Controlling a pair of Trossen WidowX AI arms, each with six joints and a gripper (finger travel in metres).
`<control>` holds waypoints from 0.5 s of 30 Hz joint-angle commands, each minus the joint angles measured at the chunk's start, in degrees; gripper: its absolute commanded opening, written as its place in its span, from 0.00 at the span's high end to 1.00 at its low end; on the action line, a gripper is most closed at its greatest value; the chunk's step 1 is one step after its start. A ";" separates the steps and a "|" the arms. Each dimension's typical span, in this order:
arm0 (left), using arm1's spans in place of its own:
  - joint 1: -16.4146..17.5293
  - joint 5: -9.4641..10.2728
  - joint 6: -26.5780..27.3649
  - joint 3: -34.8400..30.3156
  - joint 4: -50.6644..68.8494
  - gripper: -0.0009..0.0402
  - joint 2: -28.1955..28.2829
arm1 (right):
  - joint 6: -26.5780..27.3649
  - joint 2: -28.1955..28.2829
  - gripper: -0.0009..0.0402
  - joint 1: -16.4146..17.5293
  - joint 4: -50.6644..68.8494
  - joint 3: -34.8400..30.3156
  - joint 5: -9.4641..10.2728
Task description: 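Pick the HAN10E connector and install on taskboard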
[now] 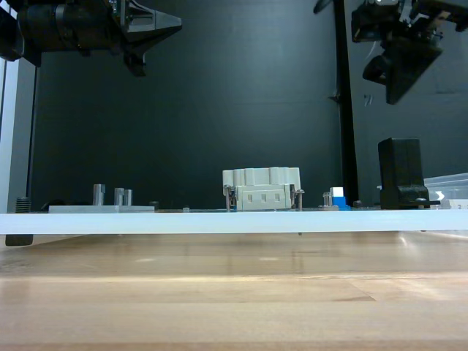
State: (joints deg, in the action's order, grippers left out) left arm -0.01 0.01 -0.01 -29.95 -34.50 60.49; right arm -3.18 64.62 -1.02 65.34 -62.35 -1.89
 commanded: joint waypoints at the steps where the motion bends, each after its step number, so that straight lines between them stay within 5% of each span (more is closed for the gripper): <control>1: 0.00 0.00 0.00 0.00 -0.02 0.98 0.00 | 0.33 0.81 0.98 0.02 3.28 0.15 -0.09; 10: 0.00 0.00 0.00 0.00 -0.02 0.98 0.00 | 1.16 2.69 0.97 0.02 5.40 1.16 -0.09; 15: 0.00 0.00 0.00 0.00 -0.02 0.98 0.00 | 1.05 2.69 0.86 0.04 5.29 2.38 -0.09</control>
